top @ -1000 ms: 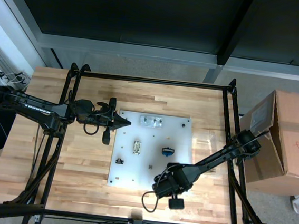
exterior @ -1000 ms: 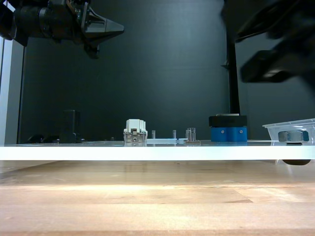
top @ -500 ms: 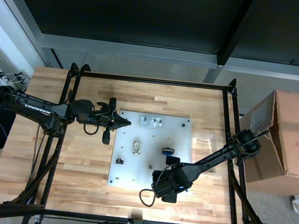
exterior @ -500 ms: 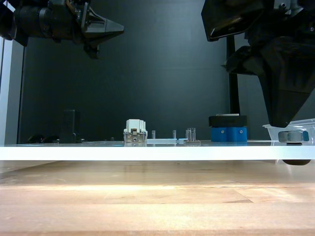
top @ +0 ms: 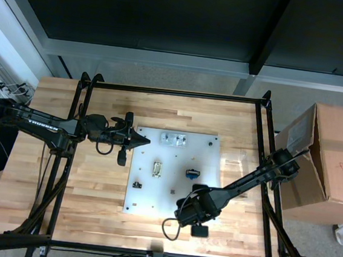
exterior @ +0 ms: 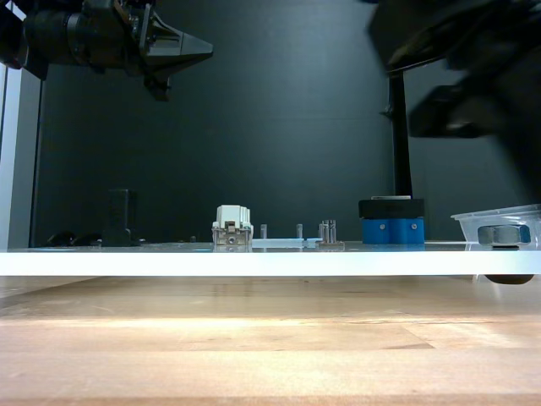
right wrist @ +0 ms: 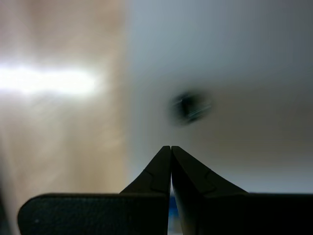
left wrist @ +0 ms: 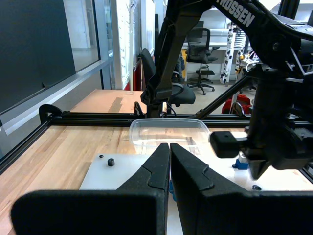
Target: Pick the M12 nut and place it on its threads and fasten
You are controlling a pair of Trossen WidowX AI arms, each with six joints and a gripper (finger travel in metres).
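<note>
m12 nut [exterior: 504, 234] looks seated low on its stud near the board's [top: 152, 202] near right edge, lying free with nothing gripping it. the low view puts it in front of the clear tray [exterior: 499, 216], and from above the right arm covers that spot, so no check from there. right hand [right wrist: 170, 147] hangs above the nut, clenched on nothing with its fingers pressed together; its own camera shows a blurred round shape on the white board beyond the tips, probably the nut. left hand [left wrist: 169, 144] is up high over the board's far left corner, well apart from the work, also clenched on nothing. step in hand reads as fastening. i'd open the right hand, drop straight down square to the stud axis, pinch across the flats, turn in short arcs and regrip. keep side load off, since any tilt risks cross-threading or flicking the nut onto the table [top: 93, 182]. writing: "trossen" in white on the arm in the left wrist view [left wrist: 235, 11]. the red mark on the cardboard box [top: 332, 159] is unreadable.
</note>
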